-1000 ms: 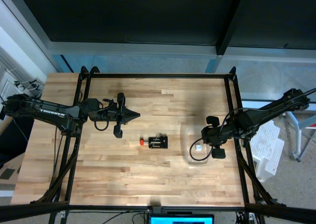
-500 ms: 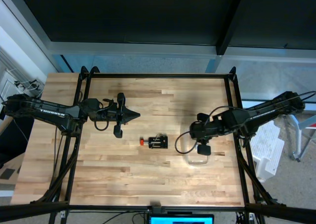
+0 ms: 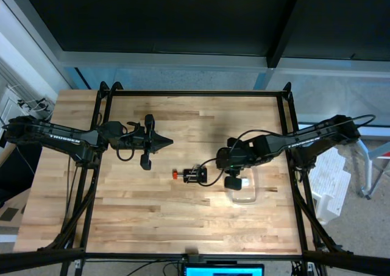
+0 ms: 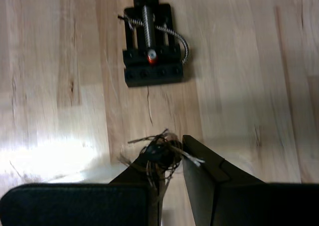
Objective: Pick the RCA connector and install on taskboard
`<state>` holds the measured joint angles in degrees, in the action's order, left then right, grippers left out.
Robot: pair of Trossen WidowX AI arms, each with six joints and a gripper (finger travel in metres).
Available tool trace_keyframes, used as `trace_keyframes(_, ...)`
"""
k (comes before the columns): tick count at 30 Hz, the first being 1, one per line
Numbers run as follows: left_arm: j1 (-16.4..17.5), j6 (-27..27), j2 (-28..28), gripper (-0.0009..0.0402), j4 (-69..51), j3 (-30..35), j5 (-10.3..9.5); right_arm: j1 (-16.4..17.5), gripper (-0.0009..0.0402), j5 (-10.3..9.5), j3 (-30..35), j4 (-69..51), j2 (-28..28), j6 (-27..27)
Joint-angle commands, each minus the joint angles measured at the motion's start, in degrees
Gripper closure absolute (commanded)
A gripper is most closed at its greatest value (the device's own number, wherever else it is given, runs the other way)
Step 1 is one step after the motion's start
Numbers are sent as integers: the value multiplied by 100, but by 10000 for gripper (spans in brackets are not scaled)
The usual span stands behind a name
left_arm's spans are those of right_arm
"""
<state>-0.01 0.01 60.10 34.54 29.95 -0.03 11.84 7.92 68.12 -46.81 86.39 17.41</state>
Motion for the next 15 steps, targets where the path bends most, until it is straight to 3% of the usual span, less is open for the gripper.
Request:
trace_keyframes(1, 0, 0, 0, 393, 2, 0, 0, 0, 393, 2, 238, -2, 262, 4)
trace_keyframes(15, 2, 0, 0, 393, 2, 0, 0, -90, 393, -4, 1231, -7, 1290, -13)
